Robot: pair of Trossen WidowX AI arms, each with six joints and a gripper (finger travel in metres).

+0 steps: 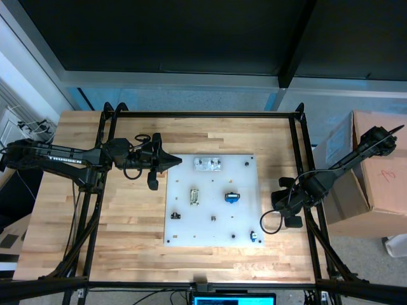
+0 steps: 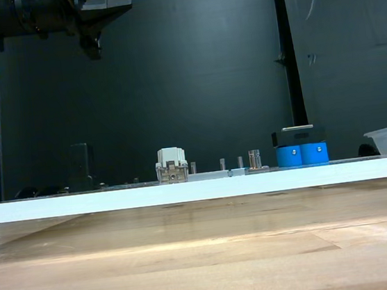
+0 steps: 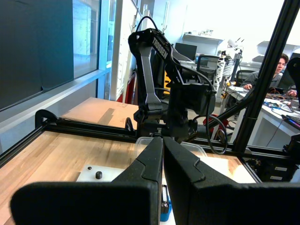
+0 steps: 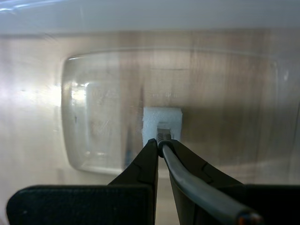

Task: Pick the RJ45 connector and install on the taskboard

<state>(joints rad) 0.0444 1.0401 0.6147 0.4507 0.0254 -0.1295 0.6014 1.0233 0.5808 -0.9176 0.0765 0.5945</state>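
The RJ45 connector point(image 4: 163, 132) is a small plug on a grey cable point(image 4: 192, 185). My right gripper point(image 4: 161, 143) is shut on that cable just behind the plug. The plug's tip points at a white block point(image 4: 161, 118) inside a clear plastic tray point(image 4: 93, 108); I cannot tell whether they touch. In the high view the right gripper point(image 1: 286, 203) points down just off the right edge of the white taskboard point(image 1: 213, 222). My left gripper point(image 1: 176, 162) hovers high over the board's far left edge, shut with nothing in it point(image 3: 162, 143).
On the board stand a white socket block point(image 2: 171, 165), a blue part point(image 1: 232, 197), another blue part point(image 1: 254, 237) and small posts. A black frame point(image 1: 299, 159) runs around the table. A cardboard box point(image 1: 375, 171) stands at the right.
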